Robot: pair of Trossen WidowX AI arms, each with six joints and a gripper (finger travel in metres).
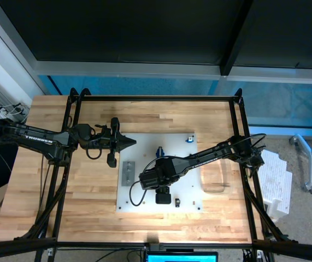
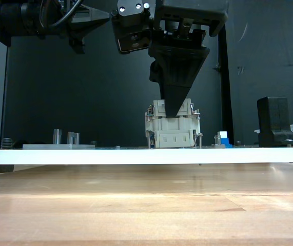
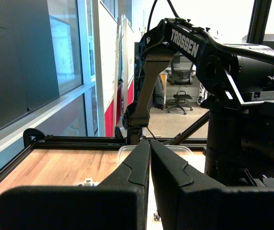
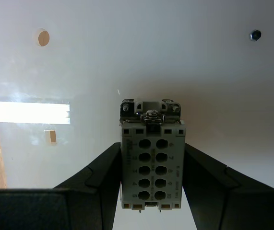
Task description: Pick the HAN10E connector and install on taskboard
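Clamping the small grey-beige rectangular HAN10E connector [image 4: 151, 153] between its black fingers [image 4: 98, 172], the right gripper [image 2: 176, 110] points straight down over the near middle of the white flat square taskboard [image 1: 188, 164]. The fingers press on the connector's two long sides, and its pale face with two rows of round holes looks up toward the wrist, with a small metal tab at its short end. From tabletop height the connector [image 2: 172, 128] stands upright, and its lower end reaches down to the board's surface [image 2: 84, 156]; whether it is fully seated there I cannot tell. On the board a plain grey metal block [image 1: 128, 173] lies to the left of the connector, well apart from it, and a small blue part [image 1: 159, 151] sits just beyond the right arm's wrist on the far side. A small black part [image 1: 177, 203] sits near the board's near edge, just right of the right gripper [image 1: 164, 195]. The left gripper [image 1: 131, 142] hangs above the board's far left corner, well away from the connector, with its fingers [image 3: 132, 167] pressed together and holding nothing. The board rests on the light wooden tabletop [image 1: 90, 185].
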